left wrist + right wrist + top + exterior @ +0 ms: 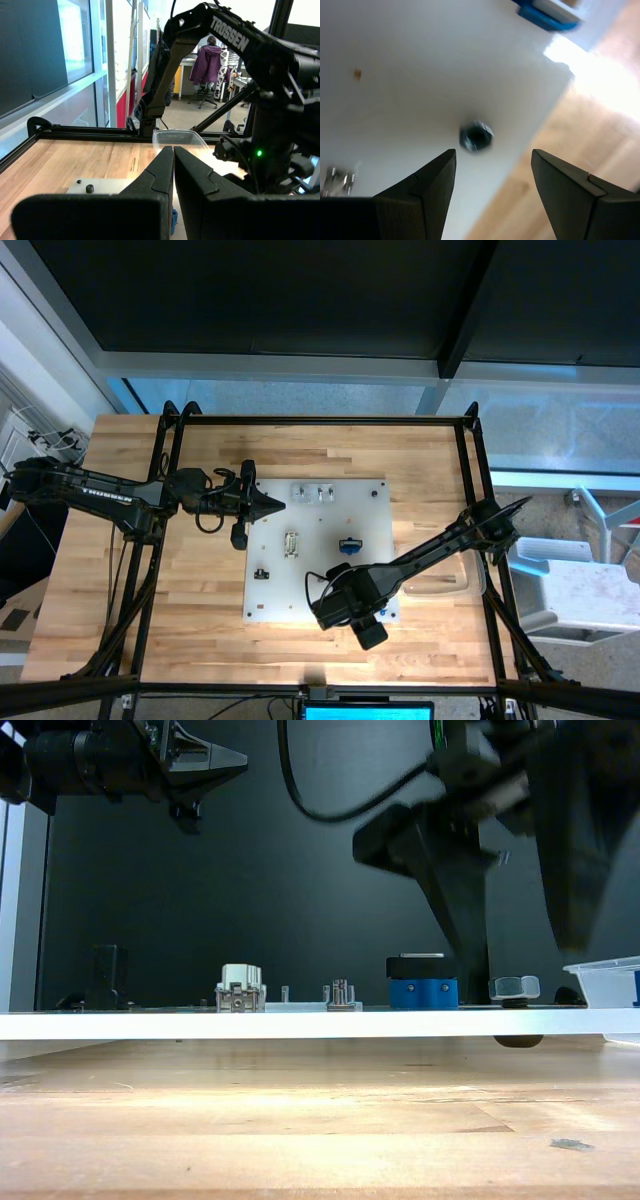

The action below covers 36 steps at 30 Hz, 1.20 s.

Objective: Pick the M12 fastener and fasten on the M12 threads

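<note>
Your white task board [300, 580] lies mid-table, and the right arm [430, 550] reaches in over its near right edge, while the left arm [100, 495] hangs above the far left edge, well apart from the work. The right arm is by far the nearer one.

The left gripper [173, 149] has its fingers pressed together on nothing. The right gripper [493, 155] is spread wide and also holds nothing.

The M12 nut [476, 136] sits on the board near its edge, straight ahead of the right fingertips. It lies inside the gap but closer to one finger than the other, touching neither. Its bore points up at the camera, so your approach runs along that axis.

The high view hides the nut under the right arm. The low view shows it seated low on its stud just before the clear tray [445, 588], a dark sliver beneath it and a finger on either side. I judge it released there. Whether it is threaded tight, you cannot tell.
</note>
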Motion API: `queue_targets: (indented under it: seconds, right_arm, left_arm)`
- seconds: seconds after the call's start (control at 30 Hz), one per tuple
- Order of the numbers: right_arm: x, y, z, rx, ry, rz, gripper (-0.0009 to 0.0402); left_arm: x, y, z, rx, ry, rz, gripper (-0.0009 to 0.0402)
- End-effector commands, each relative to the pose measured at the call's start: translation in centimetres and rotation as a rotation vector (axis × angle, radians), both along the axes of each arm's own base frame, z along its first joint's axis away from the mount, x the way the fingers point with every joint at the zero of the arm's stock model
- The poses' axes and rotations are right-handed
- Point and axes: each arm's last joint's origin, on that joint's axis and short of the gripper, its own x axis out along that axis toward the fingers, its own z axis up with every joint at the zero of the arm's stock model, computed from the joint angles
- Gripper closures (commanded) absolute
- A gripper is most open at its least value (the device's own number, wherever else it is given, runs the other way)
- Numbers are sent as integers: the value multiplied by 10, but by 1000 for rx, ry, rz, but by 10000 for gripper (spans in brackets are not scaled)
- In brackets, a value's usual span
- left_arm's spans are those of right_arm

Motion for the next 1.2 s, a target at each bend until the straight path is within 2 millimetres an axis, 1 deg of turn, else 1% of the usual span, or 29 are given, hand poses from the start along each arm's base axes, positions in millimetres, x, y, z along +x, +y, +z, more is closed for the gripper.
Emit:
queue_targets:
  seconds: [0.03, 0.1, 0.17, 0.27, 0.43, 0.57, 0.83, 1.0, 1.07, 1.2]
  right_arm:
    - [-3, -2, 12, 10, -22, 0, 183]
    - [-5, -3, 18, 15, -38, 14, 183]
    - [-7, -4, 25, 14, -61, 69, 183]
    - [-10, -6, 34, -10, -93, 229, 183]
    - [-17, -10, 38, -69, -69, 506, 183]
    - [-17, -10, 37, -131, -95, 838, 183]
    - [-17, -10, 37, -250, -175, 1641, 183]
    - [-17, -9, 37, -310, -218, 2079, 183]
    - [-18, -9, 37, -329, -230, 2200, 183]
    - [-16, -8, 37, -362, -256, 2348, 183]
  left_arm:
    - [0, 0, 0, 0, 0, 0, 393]
    - [0, 0, 0, 0, 0, 0, 393]
    - [0, 0, 0, 0, 0, 0, 393]
    - [0, 0, 0, 0, 0, 0, 393]
    - [0, 0, 0, 0, -1, 0, 393]
    - [0, 0, 0, 0, 0, 0, 393]
    - [0, 0, 0, 0, 0, 0, 393]
    - [0, 0, 0, 0, 0, 0, 393]
    - [0, 0, 0, 0, 0, 0, 393]
    - [0, 0, 0, 0, 0, 0, 393]
